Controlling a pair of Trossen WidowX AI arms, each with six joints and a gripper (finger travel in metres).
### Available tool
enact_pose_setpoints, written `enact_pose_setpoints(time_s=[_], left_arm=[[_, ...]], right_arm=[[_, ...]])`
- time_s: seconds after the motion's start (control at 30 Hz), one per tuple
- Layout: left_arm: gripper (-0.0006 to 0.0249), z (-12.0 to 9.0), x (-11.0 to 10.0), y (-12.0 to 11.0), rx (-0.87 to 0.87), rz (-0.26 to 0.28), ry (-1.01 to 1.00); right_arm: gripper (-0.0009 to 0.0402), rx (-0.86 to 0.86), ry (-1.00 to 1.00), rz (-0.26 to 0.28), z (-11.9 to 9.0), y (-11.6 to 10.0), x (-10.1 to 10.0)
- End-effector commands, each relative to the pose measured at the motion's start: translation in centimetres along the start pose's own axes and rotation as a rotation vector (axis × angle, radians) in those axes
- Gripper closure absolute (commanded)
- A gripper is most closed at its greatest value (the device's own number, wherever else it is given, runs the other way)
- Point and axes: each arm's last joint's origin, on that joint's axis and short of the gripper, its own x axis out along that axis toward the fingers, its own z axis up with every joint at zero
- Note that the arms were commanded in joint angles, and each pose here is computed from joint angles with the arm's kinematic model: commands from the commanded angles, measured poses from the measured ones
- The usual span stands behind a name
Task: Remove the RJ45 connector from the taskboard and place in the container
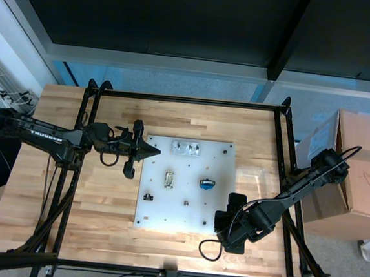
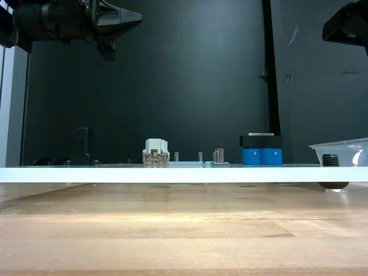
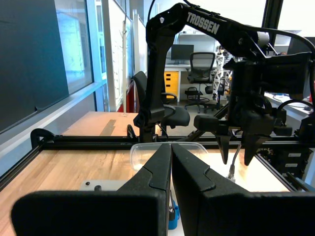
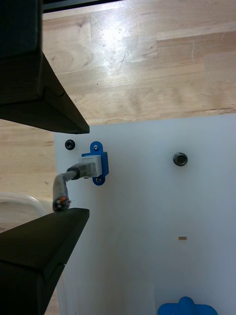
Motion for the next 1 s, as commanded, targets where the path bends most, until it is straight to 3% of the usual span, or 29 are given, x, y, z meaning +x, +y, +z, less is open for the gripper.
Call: enact_pose_setpoints(time_s=[0.03,0.27,0.7,1.0], left_arm=[[0.0243,0.0,0.0,0.0,0.0,0.0,0.0],[0.0243,0.0,0.0,0.0,0.0,0.0,-0.001],[0.0243,0.0,0.0,0.0,0.0,0.0,0.0],[0.0243,0.0,0.0,0.0,0.0,0.0,0.0]], right_arm=[[0.0187,-0.004,0.006,-0.006,-0.1,0.0,0.1],[0.0197,-0.049,0.022,-0.017,-1.0,-0.2,0.9],[0.0197,-0.079,-0.032,0.03,-1.5,0.0,3.0],[0.0197,-0.089,-0.028,0.025,-1.7,-0.1,3.2]])
